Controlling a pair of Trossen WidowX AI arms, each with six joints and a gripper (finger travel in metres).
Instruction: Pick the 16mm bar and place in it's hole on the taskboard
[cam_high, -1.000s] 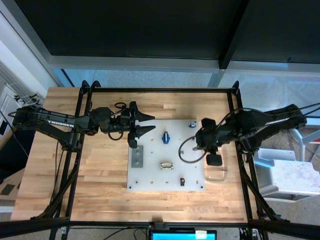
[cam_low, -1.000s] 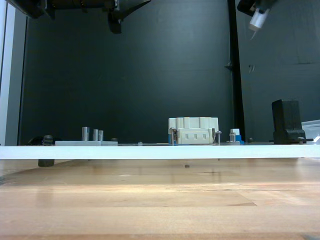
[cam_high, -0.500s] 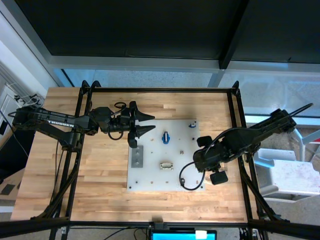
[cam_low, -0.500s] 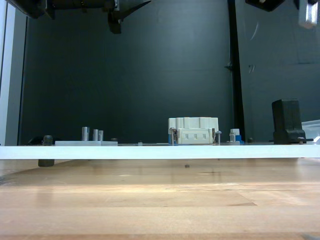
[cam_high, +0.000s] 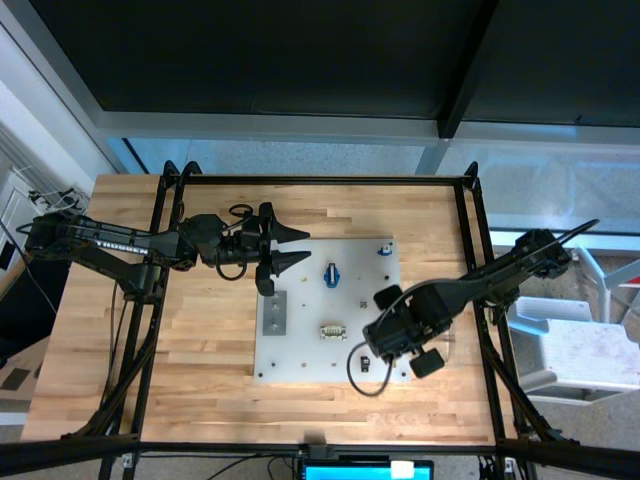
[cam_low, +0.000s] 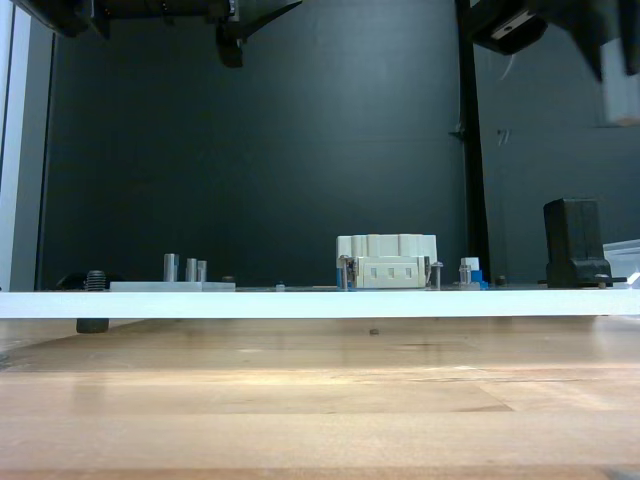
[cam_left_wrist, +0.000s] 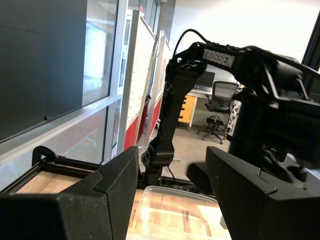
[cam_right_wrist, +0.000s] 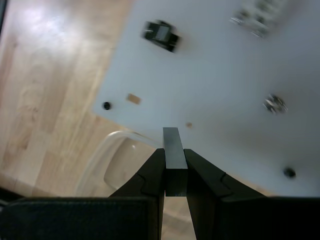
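My right gripper (cam_right_wrist: 174, 151) is shut on the 16mm bar (cam_right_wrist: 171, 136), a grey bar that sticks out past its fingertips. It holds the bar in the air above the near right part of the white taskboard (cam_high: 300, 360), clear of any hole. From above, the right gripper (cam_high: 383, 345) hangs over that corner. At table height, the bar (cam_low: 622, 92) shows blurred, high at the right. The left gripper (cam_high: 288, 246) hovers open over the board's far left edge, with nothing between its fingers (cam_left_wrist: 65, 205).
A grey block (cam_high: 273, 315) with short metal pegs (cam_low: 185, 269) sits on the board's left side. A white connector (cam_high: 333, 331), a blue part (cam_high: 332, 274) and a small black part (cam_high: 365, 362) stand on the board. A clear tray (cam_right_wrist: 115, 167) lies off its right edge.
The right arm has carried the bar from beside the board's right edge toward the near side and leftward, over the board's near right part. The left arm has not moved.
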